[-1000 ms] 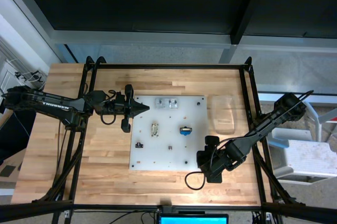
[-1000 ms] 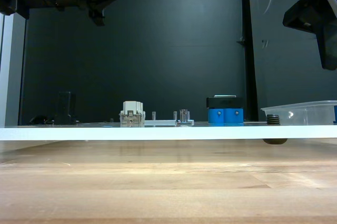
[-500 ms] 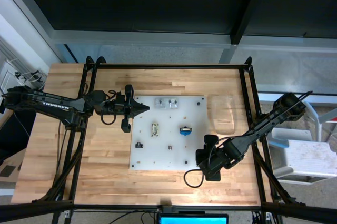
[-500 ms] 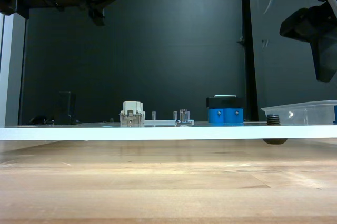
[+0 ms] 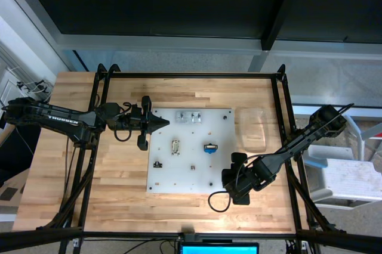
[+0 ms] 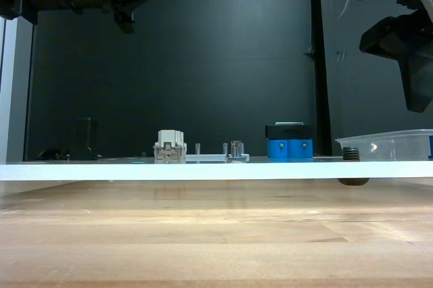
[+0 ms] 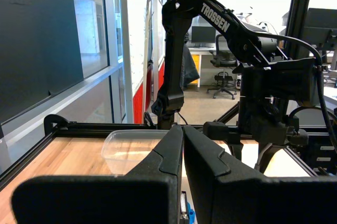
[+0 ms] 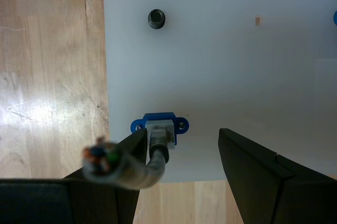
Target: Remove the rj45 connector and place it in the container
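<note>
Connector (image 8: 159,132): not yet removed. It sits plugged in a blue socket (image 8: 142,125) near a corner of the board, with a short cable stub (image 8: 113,167) rising from it, so by my reading the whole task is ahead.

The left pincer (image 5: 162,122) hangs high over the left edge of the board (image 5: 191,167), its fingers pressed together and holding nothing. It is well apart from the connector and looks parked.

The board lies flat on the counter (image 5: 119,170). In the high view the right arm hides the connector at the board's near right corner.

The right pincer (image 8: 179,148) is spread wide and empty, poised above the connector. One finger stands just beside the cable stub and the other is clear on the far side. The low view shows this pincer well up off the board, so no grip is made.

The container (image 5: 253,129) rests on the counter just right of the board, and nothing shows inside it.

Left to do, as I judge it: lower, pinch the connector, pull it free, carry it across and drop it in.
</note>
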Action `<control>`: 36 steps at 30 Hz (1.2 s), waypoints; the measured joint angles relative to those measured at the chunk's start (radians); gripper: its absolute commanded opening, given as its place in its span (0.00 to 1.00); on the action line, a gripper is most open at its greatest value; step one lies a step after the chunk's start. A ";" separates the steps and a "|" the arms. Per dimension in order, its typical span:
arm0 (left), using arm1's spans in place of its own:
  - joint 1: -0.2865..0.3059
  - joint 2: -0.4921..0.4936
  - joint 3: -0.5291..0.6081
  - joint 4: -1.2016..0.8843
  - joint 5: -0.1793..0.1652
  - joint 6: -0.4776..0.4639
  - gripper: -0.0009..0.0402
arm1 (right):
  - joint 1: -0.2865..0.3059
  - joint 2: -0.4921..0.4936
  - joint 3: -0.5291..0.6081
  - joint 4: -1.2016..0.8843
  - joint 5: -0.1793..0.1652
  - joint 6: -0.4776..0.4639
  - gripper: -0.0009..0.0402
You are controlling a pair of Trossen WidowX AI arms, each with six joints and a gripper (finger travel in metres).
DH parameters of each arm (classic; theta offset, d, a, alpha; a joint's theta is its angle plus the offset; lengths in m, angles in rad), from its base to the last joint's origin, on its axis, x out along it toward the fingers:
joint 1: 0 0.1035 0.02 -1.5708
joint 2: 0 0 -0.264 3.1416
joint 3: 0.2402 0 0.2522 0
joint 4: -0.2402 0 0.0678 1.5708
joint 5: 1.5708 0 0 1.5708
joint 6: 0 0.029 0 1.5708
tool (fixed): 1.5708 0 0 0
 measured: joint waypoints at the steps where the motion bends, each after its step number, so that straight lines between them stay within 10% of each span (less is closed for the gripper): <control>1: 0.000 0.000 0.000 0.000 0.000 0.000 0.02 | 0.000 0.000 -0.001 0.000 0.000 0.000 0.48; 17: 0.000 0.000 0.000 0.000 0.000 0.000 0.02 | -0.001 0.000 -0.009 0.006 0.007 0.000 0.45; 36: 0.000 0.000 0.000 0.000 0.000 0.000 0.02 | -0.002 -0.002 -0.009 0.008 -0.003 -0.004 0.09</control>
